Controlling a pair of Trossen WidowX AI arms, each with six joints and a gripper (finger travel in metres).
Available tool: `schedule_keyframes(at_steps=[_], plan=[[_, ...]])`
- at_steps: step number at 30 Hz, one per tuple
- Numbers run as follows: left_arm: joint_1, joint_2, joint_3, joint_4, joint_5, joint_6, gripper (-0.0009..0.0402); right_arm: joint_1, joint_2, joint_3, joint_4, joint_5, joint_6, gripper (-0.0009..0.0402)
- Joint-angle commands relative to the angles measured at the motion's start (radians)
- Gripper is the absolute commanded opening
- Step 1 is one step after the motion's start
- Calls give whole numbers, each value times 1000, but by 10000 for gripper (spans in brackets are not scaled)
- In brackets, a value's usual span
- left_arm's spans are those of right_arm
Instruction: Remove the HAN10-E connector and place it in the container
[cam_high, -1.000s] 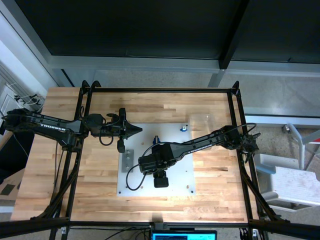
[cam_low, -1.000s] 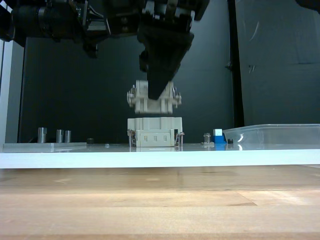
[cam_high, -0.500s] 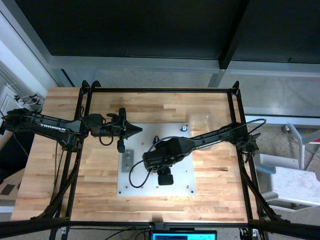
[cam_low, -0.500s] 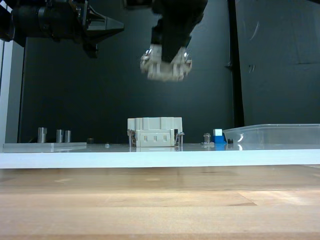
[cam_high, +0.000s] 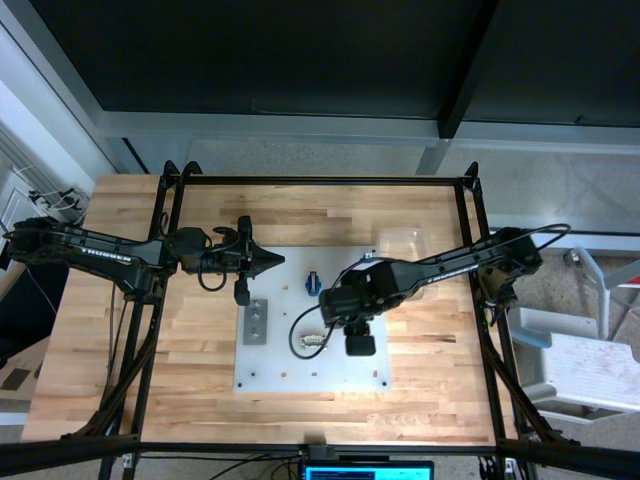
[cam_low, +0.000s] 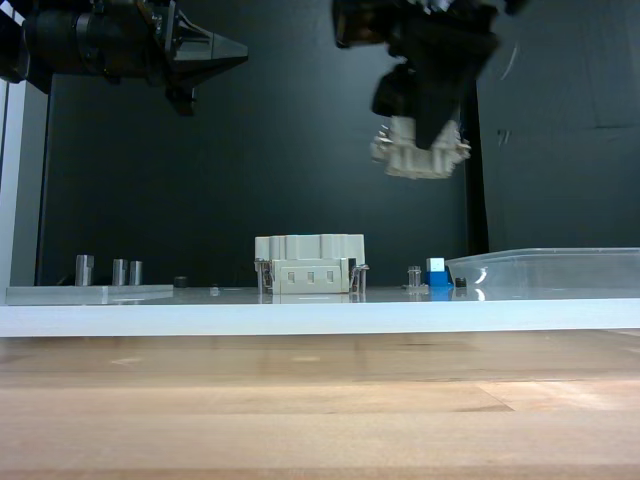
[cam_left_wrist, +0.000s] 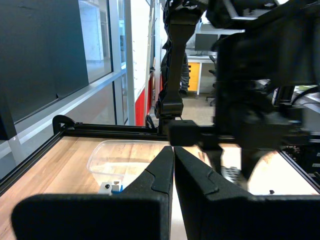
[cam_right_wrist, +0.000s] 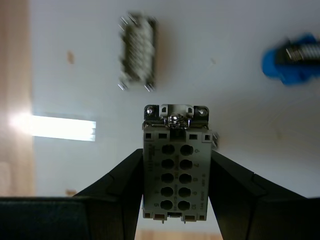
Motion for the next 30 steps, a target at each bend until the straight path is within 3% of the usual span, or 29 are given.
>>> schedule_keyframes(at_steps=[1,16,30], plan=[[0,0,0,0,0,0,0,-17,-64,-89,19,1,0,20],[0,0,0,0,0,0,0,-145,-311,-404,44,0,-77,20],[0,0,0,0,0,0,0,-313,-404,-554,39,1,-173,20]])
